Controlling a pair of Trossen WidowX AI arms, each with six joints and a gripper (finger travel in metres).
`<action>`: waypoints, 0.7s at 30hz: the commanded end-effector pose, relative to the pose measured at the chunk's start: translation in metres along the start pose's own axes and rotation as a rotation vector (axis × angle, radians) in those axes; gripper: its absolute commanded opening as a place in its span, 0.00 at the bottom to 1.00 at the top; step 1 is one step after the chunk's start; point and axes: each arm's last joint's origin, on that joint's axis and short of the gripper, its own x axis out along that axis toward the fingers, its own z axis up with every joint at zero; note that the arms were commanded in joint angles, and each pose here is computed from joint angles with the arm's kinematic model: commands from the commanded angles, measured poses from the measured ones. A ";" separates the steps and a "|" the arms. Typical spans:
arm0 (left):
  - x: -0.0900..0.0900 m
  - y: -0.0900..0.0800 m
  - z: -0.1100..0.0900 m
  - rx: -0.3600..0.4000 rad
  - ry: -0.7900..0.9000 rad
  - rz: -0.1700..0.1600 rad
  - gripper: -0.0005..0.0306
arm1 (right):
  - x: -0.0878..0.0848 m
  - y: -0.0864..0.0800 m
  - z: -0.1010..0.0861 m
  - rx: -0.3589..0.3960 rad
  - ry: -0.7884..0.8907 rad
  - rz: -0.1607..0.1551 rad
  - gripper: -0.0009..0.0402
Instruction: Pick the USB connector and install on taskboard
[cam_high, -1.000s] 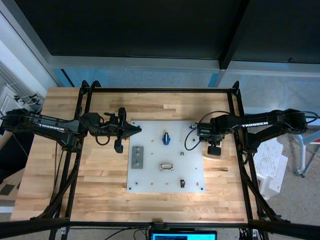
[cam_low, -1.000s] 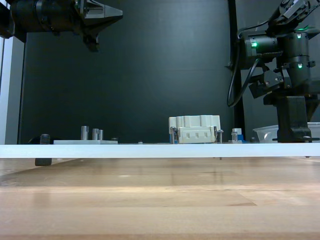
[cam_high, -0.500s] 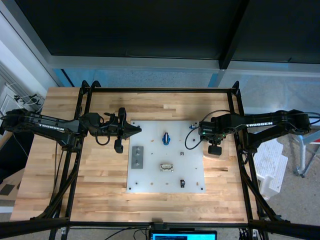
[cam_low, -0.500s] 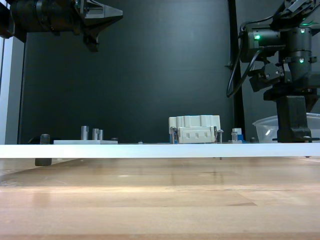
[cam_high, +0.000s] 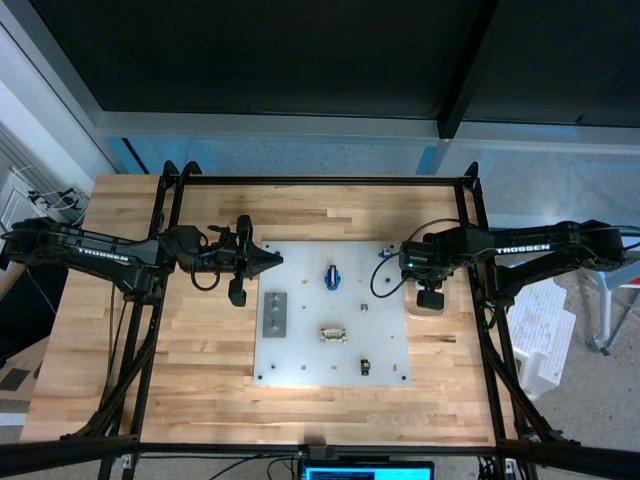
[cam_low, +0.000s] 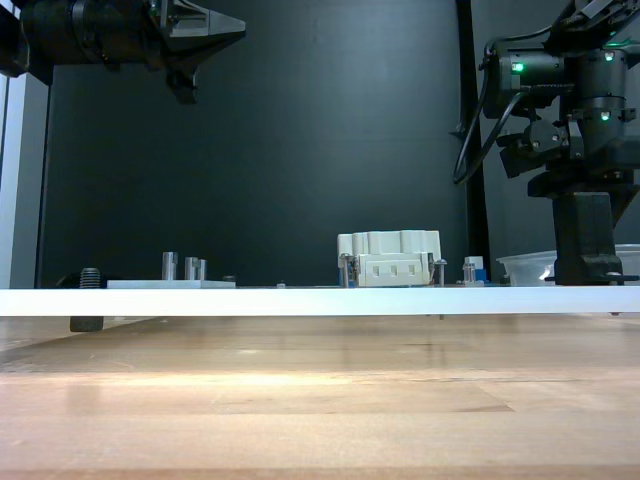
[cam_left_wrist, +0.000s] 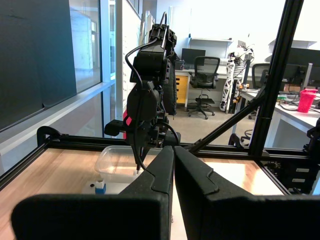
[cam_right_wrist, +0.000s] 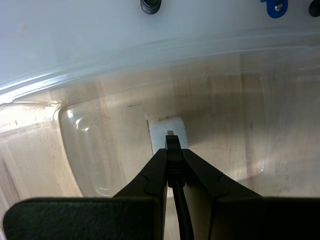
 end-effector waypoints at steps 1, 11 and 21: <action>0.000 0.000 0.000 0.000 0.000 0.000 0.02 | -0.003 0.000 0.000 -0.001 -0.013 0.001 0.02; 0.000 0.000 0.000 0.000 0.000 0.000 0.02 | -0.031 0.006 0.004 -0.035 -0.002 0.029 0.02; 0.000 0.000 0.000 0.000 0.000 0.000 0.02 | -0.055 0.021 0.008 -0.125 -0.031 0.041 0.02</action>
